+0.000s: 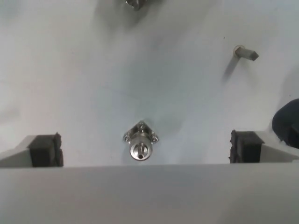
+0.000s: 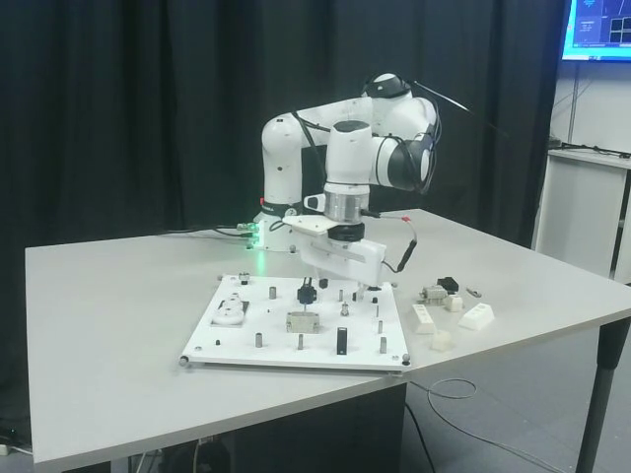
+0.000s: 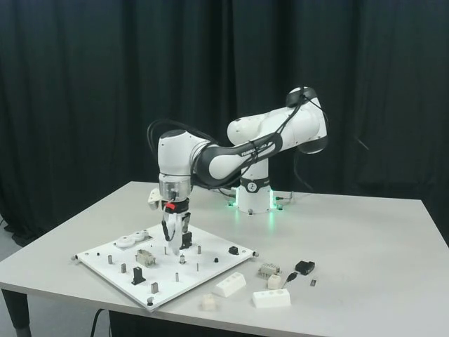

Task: Remove BNC.

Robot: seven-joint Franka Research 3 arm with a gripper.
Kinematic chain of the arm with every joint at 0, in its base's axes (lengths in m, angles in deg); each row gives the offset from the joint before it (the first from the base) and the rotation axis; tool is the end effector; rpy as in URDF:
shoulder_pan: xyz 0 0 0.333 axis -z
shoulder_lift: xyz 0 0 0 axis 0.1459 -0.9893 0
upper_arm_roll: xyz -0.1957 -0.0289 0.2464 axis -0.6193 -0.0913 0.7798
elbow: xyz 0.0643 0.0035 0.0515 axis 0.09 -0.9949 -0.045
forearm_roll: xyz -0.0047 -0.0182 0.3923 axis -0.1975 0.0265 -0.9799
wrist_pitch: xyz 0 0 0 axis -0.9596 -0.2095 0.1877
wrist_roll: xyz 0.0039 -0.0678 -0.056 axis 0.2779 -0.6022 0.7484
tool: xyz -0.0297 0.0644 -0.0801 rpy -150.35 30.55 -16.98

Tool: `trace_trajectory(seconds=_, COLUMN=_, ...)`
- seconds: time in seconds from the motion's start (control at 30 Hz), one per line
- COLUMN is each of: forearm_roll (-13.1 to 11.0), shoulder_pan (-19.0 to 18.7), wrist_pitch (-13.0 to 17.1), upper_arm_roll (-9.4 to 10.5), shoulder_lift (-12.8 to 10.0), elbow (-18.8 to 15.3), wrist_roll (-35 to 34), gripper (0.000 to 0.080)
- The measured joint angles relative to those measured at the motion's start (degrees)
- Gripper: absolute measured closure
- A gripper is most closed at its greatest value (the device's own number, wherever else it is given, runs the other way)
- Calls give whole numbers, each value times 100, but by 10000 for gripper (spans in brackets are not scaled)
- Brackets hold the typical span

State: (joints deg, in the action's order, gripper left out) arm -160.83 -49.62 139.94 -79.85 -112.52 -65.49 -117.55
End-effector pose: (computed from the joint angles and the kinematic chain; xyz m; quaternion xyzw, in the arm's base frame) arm 0.5655 -0.1238 0.2444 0.5280 -0.8492 0.0114 0.0018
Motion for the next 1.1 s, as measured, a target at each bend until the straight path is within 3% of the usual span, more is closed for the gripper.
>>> trace_trajectory(seconds=0.7, forearm_roll=-5, shoulder_pan=84, wrist_pitch=-24, upper_arm_roll=221, shoulder_lift=-46, elbow=110, wrist_roll=-327, gripper=3)
trace_trajectory(seconds=1.1, forearm_roll=-161, shoulder_pan=113, wrist_pitch=18, upper_arm_roll=285, shoulder_lift=-55, elbow=132, wrist_roll=-433, gripper=3)
